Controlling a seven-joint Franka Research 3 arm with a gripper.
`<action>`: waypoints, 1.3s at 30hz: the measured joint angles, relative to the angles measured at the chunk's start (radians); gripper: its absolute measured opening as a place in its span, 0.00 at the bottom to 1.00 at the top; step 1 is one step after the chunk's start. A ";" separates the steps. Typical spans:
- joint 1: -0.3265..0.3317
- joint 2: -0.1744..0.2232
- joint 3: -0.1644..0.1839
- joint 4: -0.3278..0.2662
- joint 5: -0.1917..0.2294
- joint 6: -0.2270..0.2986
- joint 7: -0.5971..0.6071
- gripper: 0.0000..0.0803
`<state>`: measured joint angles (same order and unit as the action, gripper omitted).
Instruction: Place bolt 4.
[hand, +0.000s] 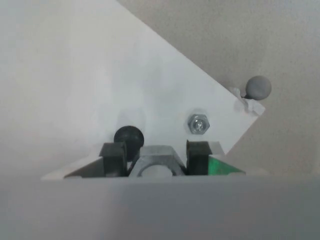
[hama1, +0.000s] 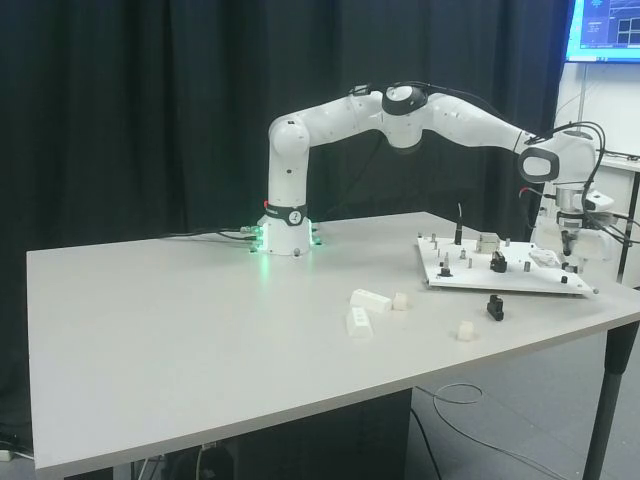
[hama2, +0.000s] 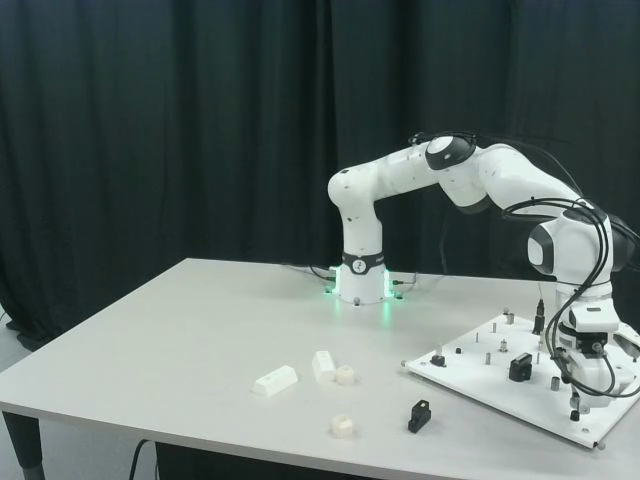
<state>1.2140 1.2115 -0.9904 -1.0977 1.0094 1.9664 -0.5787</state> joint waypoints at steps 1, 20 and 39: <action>0.000 0.000 0.000 0.000 0.000 0.000 0.000 0.32; -0.002 -0.003 -0.003 0.000 0.000 -0.004 0.009 0.32; -0.002 -0.005 -0.017 0.001 0.000 -0.006 0.021 0.32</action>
